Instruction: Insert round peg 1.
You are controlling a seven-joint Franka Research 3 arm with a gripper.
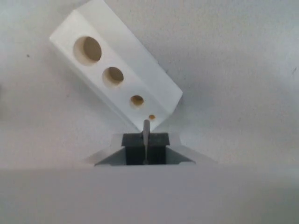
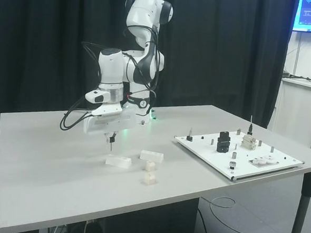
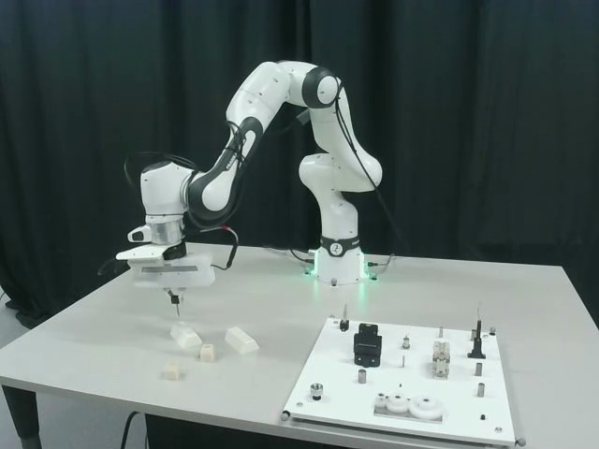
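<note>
The gripper (image 1: 145, 151) hangs above a white block (image 1: 117, 77) on the grey table (image 2: 47, 157), its two black fingers (image 1: 134, 148) closed on a thin grey round peg (image 1: 146, 130) that sticks out below them. In the wrist view the peg's tip sits just short of the smallest hole (image 1: 151, 116) — the last in a row of four holes that grow larger along the block's top face. The peg looks a little way above the block, not touching it, though the room views are too coarse to be sure.

Near the block lie a second long white block (image 2: 151, 156) and two small white cubes (image 3: 207, 354), one nearer the table's edge (image 3: 172, 371). Well apart from these — toward the table's other end — sits a white board (image 3: 309, 379) carrying black fixtures, pegs and gears. No brand, label or lettering can be read on the block, the peg or the arm.
</note>
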